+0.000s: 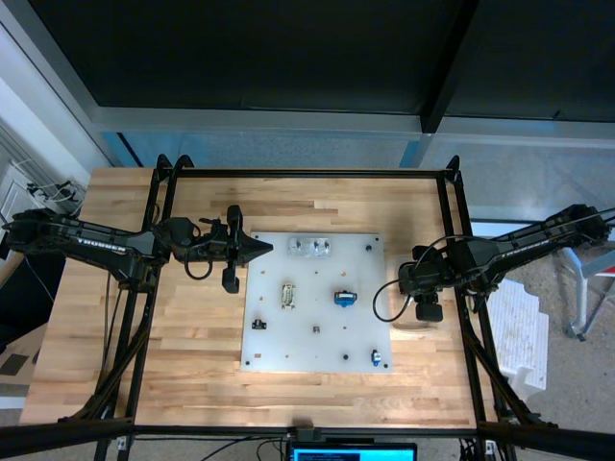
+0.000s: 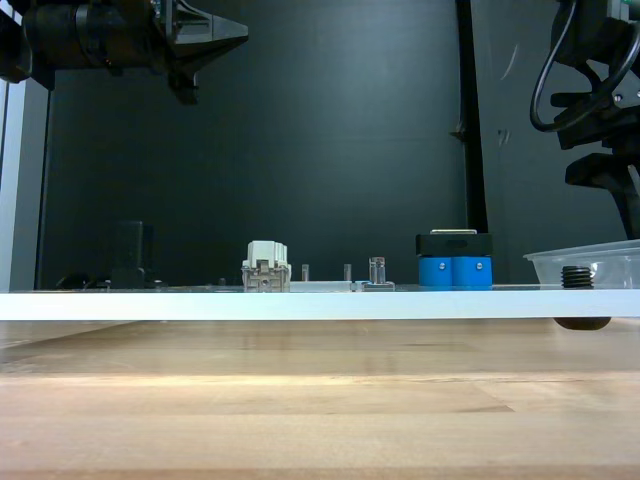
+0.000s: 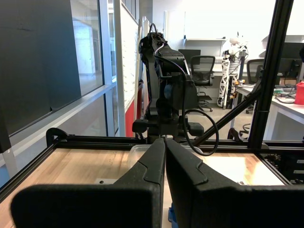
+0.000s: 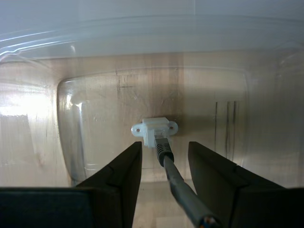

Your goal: Pick the RJ45 connector and install on taskboard

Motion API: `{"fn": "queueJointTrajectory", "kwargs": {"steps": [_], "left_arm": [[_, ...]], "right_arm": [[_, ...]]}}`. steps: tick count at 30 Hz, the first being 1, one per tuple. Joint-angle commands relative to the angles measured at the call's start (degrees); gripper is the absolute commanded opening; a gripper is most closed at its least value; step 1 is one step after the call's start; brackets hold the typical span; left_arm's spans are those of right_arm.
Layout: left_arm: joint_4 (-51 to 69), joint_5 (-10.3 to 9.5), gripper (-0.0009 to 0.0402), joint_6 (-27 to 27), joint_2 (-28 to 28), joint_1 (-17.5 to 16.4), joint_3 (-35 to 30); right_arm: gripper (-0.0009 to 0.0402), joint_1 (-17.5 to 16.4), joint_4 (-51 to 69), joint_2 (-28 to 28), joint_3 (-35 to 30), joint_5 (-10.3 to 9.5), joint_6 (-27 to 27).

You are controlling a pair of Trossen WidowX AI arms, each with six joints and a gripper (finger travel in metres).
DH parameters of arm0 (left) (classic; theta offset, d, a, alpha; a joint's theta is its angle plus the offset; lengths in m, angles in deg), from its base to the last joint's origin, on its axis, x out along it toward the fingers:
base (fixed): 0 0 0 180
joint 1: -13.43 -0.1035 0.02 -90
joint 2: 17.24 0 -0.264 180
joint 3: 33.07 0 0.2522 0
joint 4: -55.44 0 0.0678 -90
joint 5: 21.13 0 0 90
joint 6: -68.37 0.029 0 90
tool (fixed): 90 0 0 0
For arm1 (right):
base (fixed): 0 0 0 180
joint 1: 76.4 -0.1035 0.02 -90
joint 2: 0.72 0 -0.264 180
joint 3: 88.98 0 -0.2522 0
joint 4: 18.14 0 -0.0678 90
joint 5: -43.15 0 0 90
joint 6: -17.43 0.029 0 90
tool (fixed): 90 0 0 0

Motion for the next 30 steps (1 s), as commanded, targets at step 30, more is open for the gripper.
{"fn": "queueJointTrajectory", "kwargs": {"steps": [30], "left_arm": [[-0.02, 0.00, 0.0000, 0.02, -0.02, 0.00, 0.00]], "right_arm": [[0.0000, 0.02, 0.92, 0.81, -2.08, -0.57, -0.55]]}}
